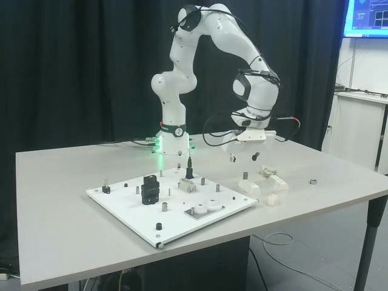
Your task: Pick square peg 4.
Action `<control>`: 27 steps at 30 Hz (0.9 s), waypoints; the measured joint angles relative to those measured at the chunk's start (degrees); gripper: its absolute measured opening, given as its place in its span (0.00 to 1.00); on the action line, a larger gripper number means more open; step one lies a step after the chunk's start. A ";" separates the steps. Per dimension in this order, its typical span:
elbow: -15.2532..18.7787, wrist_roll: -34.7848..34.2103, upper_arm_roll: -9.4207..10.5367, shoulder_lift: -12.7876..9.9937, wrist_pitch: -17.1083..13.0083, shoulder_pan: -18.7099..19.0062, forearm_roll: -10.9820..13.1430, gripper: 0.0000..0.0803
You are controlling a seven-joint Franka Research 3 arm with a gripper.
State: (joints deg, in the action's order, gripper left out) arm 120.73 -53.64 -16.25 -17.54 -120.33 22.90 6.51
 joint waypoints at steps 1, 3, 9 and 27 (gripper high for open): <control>-0.19 -0.06 0.17 -0.41 -0.11 -0.02 0.02 1.00; -0.58 -0.07 0.45 -1.21 -0.39 -0.03 0.04 1.00; -1.63 -0.07 1.34 -3.27 -1.16 -0.29 0.04 1.00; -3.81 1.42 5.83 -7.89 -2.37 -4.79 0.04 1.00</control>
